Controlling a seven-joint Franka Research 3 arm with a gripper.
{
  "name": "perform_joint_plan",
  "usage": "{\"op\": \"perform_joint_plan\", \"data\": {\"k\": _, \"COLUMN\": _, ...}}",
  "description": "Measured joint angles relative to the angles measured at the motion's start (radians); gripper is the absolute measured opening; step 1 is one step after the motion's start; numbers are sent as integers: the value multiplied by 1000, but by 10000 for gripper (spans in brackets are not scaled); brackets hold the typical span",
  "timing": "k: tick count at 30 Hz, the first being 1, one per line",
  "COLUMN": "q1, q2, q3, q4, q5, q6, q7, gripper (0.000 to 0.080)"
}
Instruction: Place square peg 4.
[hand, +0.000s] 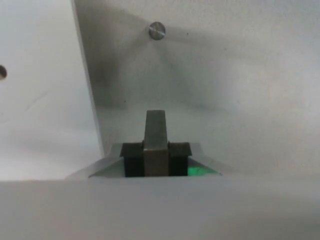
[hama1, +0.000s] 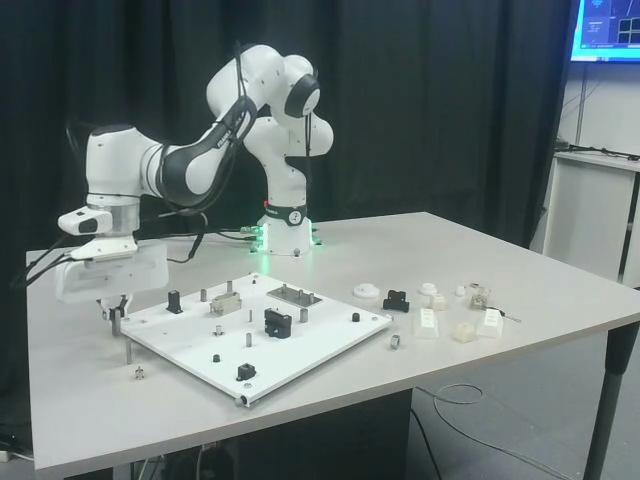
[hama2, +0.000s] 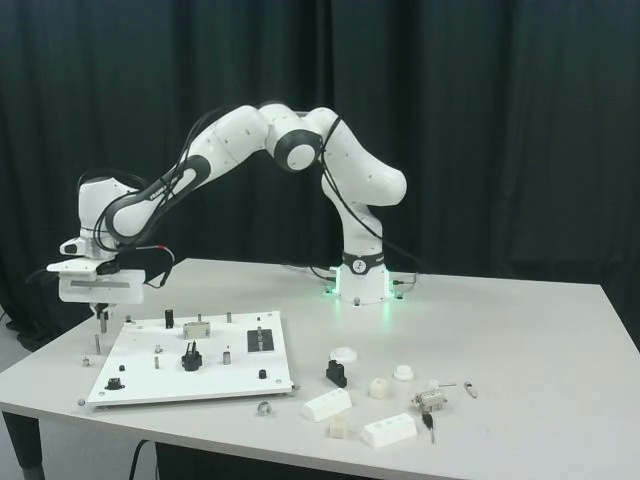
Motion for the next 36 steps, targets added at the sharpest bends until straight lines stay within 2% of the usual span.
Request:
{"op": "perform_joint_plan", "data": {"k": 21, "q1": -22, "q2": 67, "q3": 9, "q4": 61, "q5": 1, "q6": -39, "q7": 11, "gripper": 96}}
{"op": "perform_joint_plan", "data": {"k": 36, "q1": -34, "q2": 97, "q3": 9, "q4": 104, "q5": 1, "q6": -82, "q7": 26, "gripper": 96}}
